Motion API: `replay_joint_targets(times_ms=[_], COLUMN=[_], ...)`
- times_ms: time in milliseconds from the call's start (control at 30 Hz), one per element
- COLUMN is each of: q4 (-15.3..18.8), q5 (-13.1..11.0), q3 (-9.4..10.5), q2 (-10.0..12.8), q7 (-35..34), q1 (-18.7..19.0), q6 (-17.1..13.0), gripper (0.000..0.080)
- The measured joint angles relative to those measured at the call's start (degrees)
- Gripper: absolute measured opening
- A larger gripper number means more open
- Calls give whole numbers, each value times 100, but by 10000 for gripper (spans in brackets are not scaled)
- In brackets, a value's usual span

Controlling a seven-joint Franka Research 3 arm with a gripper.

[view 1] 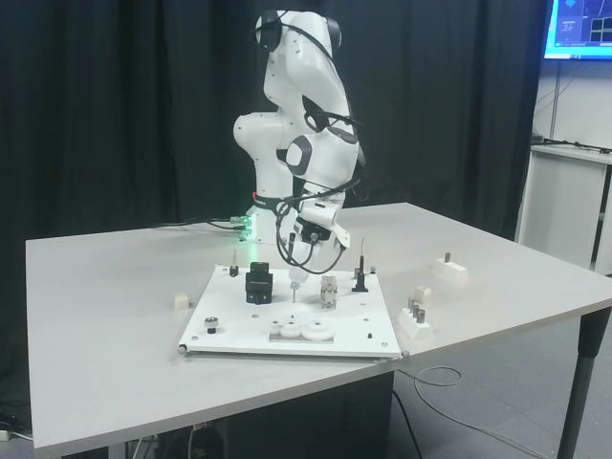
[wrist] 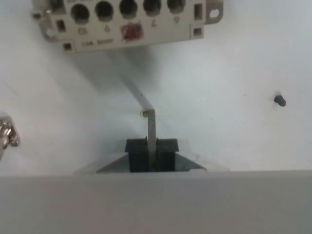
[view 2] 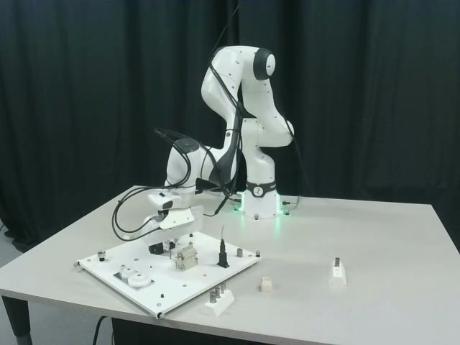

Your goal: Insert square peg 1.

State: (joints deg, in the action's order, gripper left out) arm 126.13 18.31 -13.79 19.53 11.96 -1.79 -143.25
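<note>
Grey square peg clamped in narrow pincer.

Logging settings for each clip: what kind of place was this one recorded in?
Most likely a robotics lab or test cell. A white arm is bolted on a grey table, black curtains close off the background, and a white task board carries small assembly parts. A screen hangs in one corner.

The white arm bends low over a white board at the grey table's near corner; its gripper hangs above the board; 2 small white blocks lie apart on the table.
</note>
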Motion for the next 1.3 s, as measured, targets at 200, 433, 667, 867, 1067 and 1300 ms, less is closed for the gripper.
replay_joint_targets(times_ms=[200,433,667,867,1067,1300], q4=[0,0,0,0,1,2], q5=[0,0,0,0,0,0], q3=[-2,-3,-3,-3,-3,-3], q2=[0,-1,-2,-2,-2,-2], q7=[-3,-23,-32,-33,-35,-36], q1=[0,0,0,0,0,0], q6=[-3,-3,0,2,7,8], gripper=[31,31,31,31,31,31])
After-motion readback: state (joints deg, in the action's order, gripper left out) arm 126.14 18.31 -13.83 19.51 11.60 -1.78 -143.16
